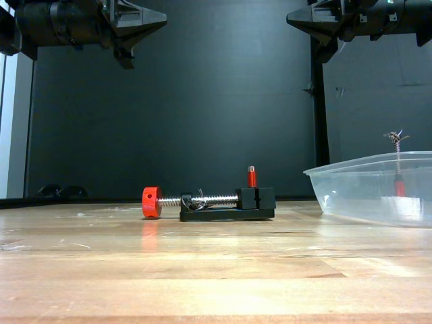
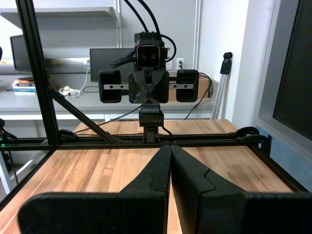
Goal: Pick the RCA connector and install on taskboard
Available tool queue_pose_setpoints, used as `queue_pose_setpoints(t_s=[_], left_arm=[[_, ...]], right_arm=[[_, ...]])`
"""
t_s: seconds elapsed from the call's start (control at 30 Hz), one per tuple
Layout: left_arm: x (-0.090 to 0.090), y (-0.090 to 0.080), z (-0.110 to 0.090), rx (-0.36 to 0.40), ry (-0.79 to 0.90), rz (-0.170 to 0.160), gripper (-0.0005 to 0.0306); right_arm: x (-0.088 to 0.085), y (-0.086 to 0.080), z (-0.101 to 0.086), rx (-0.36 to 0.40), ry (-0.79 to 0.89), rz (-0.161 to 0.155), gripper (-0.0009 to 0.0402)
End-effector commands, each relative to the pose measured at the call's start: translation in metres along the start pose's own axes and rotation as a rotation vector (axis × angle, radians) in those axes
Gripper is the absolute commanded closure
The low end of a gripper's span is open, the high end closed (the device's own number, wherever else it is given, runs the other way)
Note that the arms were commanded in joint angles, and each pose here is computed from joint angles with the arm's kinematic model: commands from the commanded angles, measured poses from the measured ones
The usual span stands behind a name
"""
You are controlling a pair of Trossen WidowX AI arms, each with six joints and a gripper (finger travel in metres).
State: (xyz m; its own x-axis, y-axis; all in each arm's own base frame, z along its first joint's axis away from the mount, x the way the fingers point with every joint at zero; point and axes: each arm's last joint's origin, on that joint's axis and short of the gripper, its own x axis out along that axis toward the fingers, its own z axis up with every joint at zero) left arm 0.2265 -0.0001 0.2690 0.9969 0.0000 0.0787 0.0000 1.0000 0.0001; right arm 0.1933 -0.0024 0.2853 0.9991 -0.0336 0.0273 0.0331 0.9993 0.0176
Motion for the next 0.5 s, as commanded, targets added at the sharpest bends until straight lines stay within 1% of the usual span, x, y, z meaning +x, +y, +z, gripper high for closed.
queue_pose_setpoints(t_s=[0.03,0.33,0.5], left_arm=[[0.0001,0.0001,0.0000,0.000,0.000,0.000,0.0300],[0.0000,0.0002,0.0000,0.000,0.000,0.001,0.0300],[0.0000,0.0001,0.0000,0.000,0.000,0.000,0.0300]], right_arm=[[0.0000,0.0000,0.0000,0.001,0.000,0.000,0.0393],[-0.0001,0.0000,-0.0014,0.004,0.021,-0.001,0.0393],[-0.0011,0.0003,0.0018,-0.005,0.188,-0.009,0.0393]])
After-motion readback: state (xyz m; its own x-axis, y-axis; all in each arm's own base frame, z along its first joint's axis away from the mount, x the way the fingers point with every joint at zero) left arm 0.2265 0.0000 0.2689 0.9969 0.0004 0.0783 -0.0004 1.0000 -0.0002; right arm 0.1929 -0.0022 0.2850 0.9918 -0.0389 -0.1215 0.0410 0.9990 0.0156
